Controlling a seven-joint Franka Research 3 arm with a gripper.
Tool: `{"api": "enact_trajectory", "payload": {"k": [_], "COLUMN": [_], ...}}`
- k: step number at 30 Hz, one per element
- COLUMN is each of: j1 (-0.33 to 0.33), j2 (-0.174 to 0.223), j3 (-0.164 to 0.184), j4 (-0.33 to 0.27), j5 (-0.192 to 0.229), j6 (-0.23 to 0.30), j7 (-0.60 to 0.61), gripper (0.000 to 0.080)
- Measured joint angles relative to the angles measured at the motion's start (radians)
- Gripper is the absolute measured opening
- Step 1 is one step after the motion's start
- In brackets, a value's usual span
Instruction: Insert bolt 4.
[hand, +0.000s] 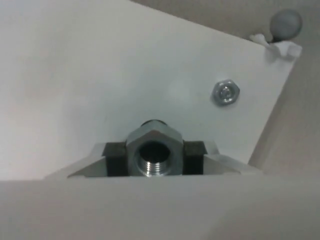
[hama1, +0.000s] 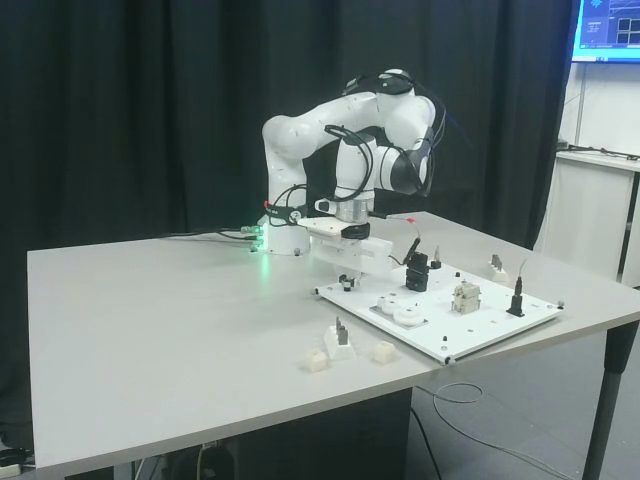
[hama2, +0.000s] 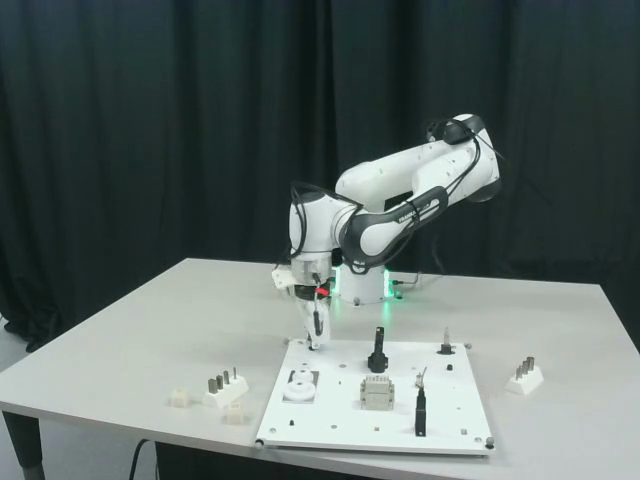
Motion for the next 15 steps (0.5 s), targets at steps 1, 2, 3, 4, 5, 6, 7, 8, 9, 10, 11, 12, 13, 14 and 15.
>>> {"api": "enact_trajectory", "payload": {"k": [1,2,3,4,5,6,7,8,9,10,11,12,13,14,15], "j1": [0.0,0.0,0.0,0.0,0.0,0.0,0.0,0.0,0.0,0.0,0.0,0.0,0.0,0.0,0.0], "j2": [0.0,0.0,0.0,0.0,0.0,0.0,0.0,0.0,0.0,0.0,0.0,0.0,0.0,0.0,0.0], "j3": [0.0,0.0,0.0,0.0,0.001,0.001,0.001,0.001,0.002,0.002,0.002,0.002,0.002,0.002,0.003], "j4": [0.0,0.0,0.001,0.001,0.001,0.001,0.002,0.003,0.003,0.004,0.004,0.005,0.005,0.005,0.005], "j5": [0.0,-0.001,-0.001,-0.001,-0.001,-0.001,-0.001,-0.002,-0.003,-0.003,-0.003,-0.004,-0.004,-0.004,-0.004], "j6": [0.0,0.0,0.0,0.001,0.001,0.001,0.002,0.002,0.003,0.003,0.004,0.004,0.004,0.005,0.005], "j7": [0.022,0.047,0.075,0.108,0.141,0.17,0.202,0.227,0.249,0.27,0.286,0.302,0.318,0.334,0.352], "gripper": [0.0226,0.0226,0.0226,0.0226,0.0226,0.0226,0.0226,0.0226,0.0226,0.0226,0.0226,0.0226,0.0226,0.0226,0.0226]}}
